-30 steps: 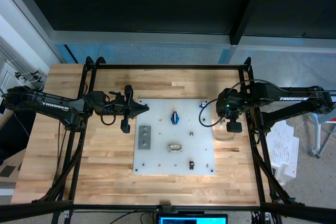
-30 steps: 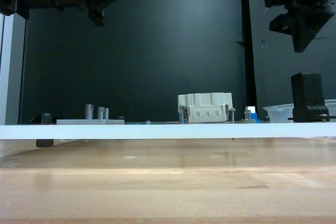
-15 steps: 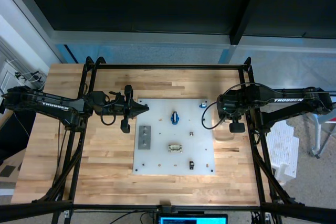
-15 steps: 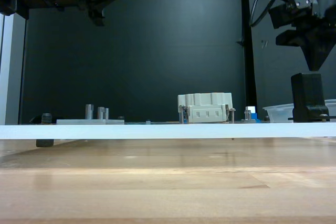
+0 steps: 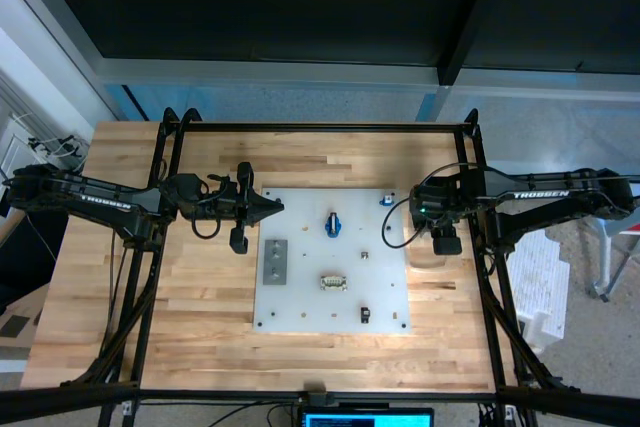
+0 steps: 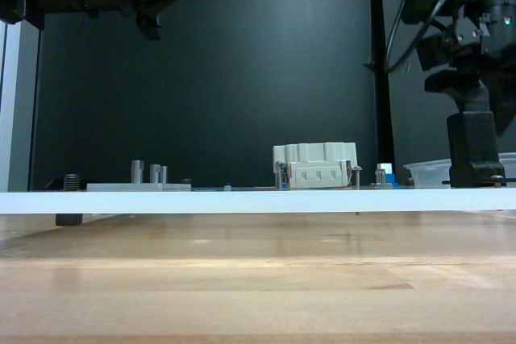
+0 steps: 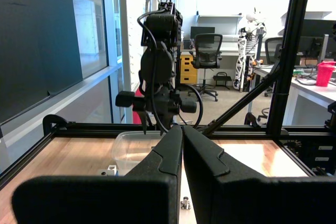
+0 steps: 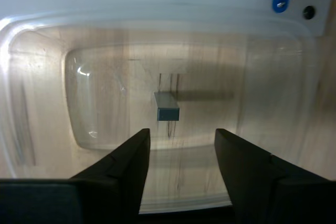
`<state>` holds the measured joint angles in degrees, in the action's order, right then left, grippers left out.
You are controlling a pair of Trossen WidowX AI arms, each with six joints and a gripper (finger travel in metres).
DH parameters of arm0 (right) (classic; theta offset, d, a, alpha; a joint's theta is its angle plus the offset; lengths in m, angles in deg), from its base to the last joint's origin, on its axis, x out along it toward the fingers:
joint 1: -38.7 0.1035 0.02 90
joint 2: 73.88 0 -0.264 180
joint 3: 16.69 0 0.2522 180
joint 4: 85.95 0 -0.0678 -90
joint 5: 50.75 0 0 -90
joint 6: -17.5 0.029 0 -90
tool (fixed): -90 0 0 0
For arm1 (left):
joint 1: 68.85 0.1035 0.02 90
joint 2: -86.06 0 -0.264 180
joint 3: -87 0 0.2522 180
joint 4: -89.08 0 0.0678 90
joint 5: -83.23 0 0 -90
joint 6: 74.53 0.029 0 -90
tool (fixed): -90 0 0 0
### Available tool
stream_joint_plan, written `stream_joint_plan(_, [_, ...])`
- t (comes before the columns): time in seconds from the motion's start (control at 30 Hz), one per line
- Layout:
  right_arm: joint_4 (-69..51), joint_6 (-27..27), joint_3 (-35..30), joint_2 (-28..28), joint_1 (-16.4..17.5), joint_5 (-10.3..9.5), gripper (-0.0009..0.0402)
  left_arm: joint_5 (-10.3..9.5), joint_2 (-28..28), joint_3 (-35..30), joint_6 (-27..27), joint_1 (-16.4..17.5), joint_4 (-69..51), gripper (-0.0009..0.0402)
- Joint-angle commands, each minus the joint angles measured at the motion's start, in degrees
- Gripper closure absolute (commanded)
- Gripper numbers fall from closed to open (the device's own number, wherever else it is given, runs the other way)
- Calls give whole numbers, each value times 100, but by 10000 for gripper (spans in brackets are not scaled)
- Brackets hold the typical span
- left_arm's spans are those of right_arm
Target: Pick the 16mm bar and install on taskboard
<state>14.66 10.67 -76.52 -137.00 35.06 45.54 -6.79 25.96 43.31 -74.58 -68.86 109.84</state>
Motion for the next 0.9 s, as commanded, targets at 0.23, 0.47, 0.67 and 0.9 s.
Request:
stream_joint_plan(0.23, [326, 11, 275, -37, 2, 7, 175, 0, 0, -2, 0, 2, 2, 393])
stream_joint_plan(0.47, [337, -35, 275, -295, -101, -11, 181, 0, 0, -2, 0, 2, 2, 393])
stream_joint_plan(0.67, [380, -402, 284, -391, -116, -33, 181, 0, 0, -2, 0, 2, 2, 393])
stream_joint_plan(0.9, [514, -608, 398, -396, -125, -284, 180, 0, 0, -2, 0, 0, 2, 393])
